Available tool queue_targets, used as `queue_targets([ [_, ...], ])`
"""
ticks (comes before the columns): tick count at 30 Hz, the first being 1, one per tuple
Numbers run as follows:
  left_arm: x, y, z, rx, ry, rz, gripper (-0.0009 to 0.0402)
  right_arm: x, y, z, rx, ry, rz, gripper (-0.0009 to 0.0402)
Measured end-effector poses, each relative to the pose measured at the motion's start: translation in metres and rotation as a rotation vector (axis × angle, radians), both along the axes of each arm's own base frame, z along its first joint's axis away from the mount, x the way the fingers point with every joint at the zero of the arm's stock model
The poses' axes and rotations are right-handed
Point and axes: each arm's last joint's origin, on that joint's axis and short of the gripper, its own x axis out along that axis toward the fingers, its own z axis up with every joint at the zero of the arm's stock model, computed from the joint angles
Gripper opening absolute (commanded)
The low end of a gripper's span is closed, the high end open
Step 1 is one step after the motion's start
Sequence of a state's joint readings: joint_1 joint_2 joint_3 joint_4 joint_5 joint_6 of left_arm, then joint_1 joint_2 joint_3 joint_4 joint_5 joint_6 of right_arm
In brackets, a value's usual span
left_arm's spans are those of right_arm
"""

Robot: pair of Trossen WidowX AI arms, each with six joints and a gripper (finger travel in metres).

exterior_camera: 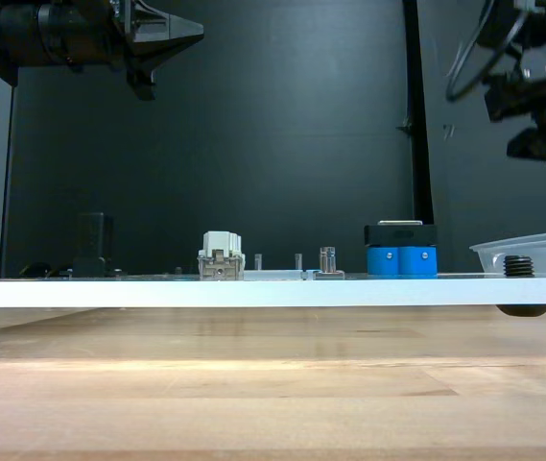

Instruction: Pick the RJ45 connector and install on taskboard

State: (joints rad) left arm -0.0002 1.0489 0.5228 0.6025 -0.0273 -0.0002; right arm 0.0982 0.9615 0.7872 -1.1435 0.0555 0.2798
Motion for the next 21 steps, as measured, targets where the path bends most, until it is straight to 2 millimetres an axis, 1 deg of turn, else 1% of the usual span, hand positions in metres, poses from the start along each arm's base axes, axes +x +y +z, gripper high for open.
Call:
queue_targets([
  [6, 0.0, 0.0, 0.0, 0.0, 0.0, 0.0, 0.0, -0.002, 0.0, 0.031, 0.009, -0.02, 0.005, 0.0],
  [10, 0.0, 0.0, 0.0, 0.0, 0.0, 0.0, 0.0, -0.005, 0.001, 0.043, 0.008, -0.019, 0.007, 0.0],
  [16, 0.0, 0.0, 0.0, 0.0, 0.0, 0.0, 0.0, -0.004, 0.004, 0.047, 0.015, -0.025, 0.004, 0.0],
  [21, 0.0, 0.0, 0.0, 0.0, 0.0, 0.0, 0.0, 0.003, 0.018, 0.047, 0.025, -0.009, 0.05, 0.0],
])
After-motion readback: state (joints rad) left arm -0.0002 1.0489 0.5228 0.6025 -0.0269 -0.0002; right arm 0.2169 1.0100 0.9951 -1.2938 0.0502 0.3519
